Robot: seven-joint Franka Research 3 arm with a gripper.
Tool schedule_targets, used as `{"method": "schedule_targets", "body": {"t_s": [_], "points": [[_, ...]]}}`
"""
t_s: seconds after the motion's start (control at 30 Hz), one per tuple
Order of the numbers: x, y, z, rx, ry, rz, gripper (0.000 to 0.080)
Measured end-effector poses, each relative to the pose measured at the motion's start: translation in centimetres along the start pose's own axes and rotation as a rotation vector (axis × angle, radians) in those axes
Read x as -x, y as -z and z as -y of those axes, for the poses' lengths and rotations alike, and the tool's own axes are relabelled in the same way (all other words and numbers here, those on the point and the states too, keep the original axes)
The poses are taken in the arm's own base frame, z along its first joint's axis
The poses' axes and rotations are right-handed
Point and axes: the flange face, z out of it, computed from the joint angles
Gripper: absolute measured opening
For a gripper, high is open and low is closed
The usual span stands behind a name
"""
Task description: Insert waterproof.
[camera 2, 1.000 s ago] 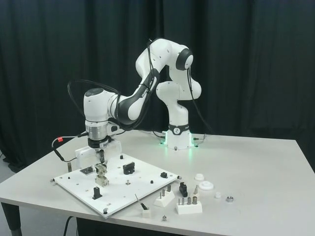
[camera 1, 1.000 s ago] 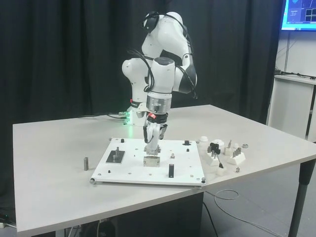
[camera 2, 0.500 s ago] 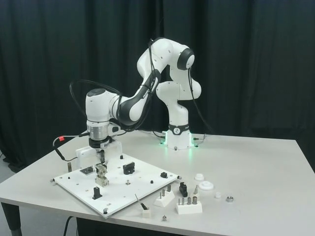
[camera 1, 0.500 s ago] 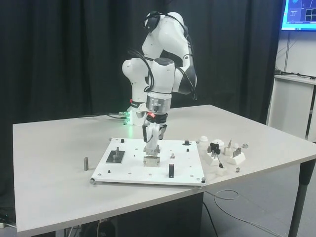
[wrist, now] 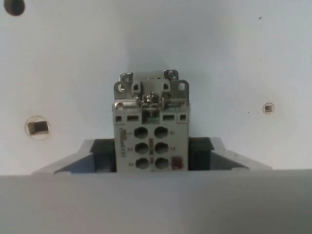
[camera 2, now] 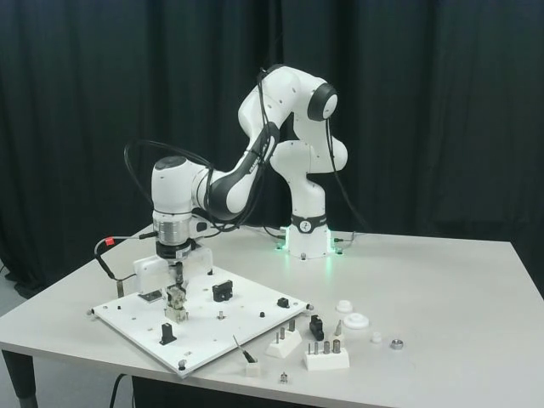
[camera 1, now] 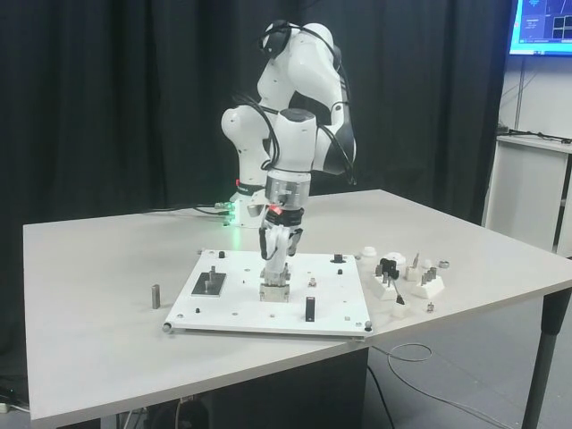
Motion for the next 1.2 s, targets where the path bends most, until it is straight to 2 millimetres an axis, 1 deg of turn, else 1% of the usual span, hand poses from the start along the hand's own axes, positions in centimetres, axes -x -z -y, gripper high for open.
{"method": "schedule_targets", "body": {"t_s": [0.63, 1.2], "points": [[-0.7, -0.1, 0.0, -0.009, 0.027, 0.021, 0.0310], [-1.3, -0.4, -0.9, -0.039, 0.043, 0.055, 0.0310]]}}
